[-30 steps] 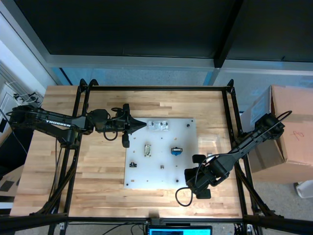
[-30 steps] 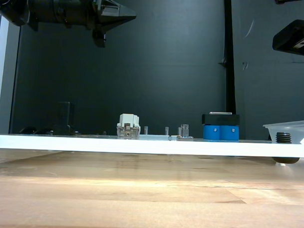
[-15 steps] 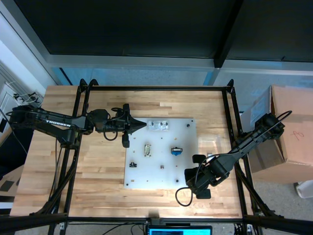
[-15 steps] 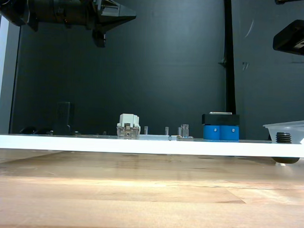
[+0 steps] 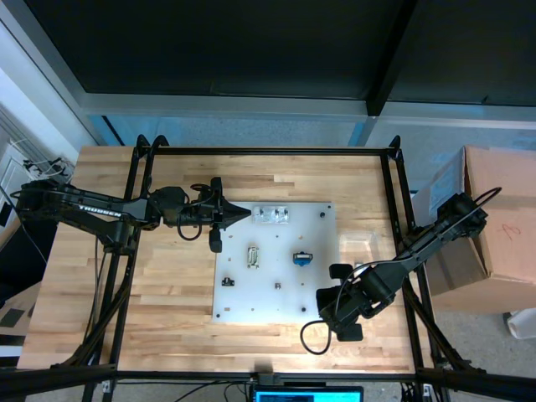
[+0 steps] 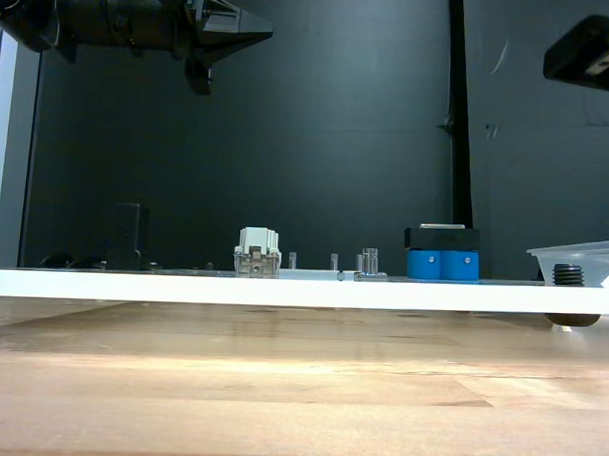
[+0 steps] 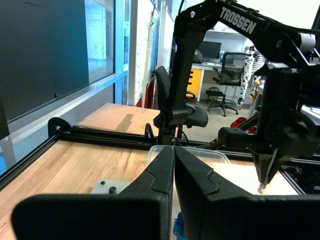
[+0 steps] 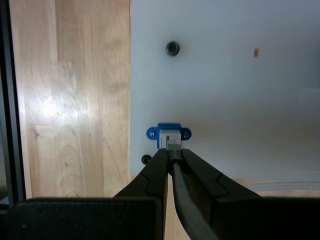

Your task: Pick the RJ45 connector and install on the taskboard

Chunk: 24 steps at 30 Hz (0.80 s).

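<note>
While the left gripper (image 5: 243, 214) is unchanged at the 10 o'clock corner of the smooth white board (image 5: 318, 293), fingers pressed together on nothing, the right arm (image 6: 591, 53) is recorded slightly higher in the low view than before. The RJ45 connector (image 8: 173, 145), a pale translucent plug on a black cable (image 8: 186, 215), is pinched in the right gripper (image 8: 173, 153) near the board's 5 o'clock corner, clear of the blue port (image 8: 169, 133).

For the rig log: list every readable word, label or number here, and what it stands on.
"TROSSEN": white letters, black right arm, left wrist view.
"TROSSEN": white letters, black left arm, high view.
Red mark, brown cardboard box: unreadable.
No text: shut left gripper over the white taskboard's far-left edge; right gripper holding the pale RJ45 connector above the board.
</note>
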Each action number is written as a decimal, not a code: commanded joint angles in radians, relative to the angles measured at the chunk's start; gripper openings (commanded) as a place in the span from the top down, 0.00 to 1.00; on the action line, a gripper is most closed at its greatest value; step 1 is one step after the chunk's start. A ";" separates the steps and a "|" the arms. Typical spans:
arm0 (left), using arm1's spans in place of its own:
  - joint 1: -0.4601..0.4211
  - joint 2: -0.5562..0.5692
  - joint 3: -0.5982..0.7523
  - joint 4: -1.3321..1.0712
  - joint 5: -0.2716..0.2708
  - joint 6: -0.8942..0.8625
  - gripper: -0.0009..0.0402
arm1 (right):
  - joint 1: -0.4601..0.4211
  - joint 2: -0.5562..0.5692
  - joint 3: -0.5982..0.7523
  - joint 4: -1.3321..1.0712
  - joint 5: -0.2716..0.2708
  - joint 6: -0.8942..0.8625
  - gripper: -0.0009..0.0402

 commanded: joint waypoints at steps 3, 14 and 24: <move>0.000 0.000 0.000 0.000 0.000 0.000 0.98 | 0.003 -0.003 0.007 -0.003 0.014 0.000 0.98; 0.000 0.000 0.000 0.000 0.000 0.000 0.98 | 0.018 0.003 -0.019 0.011 0.018 0.005 0.98; 0.000 0.000 0.000 0.000 0.000 0.000 0.98 | 0.019 0.003 -0.028 0.016 0.032 0.000 0.98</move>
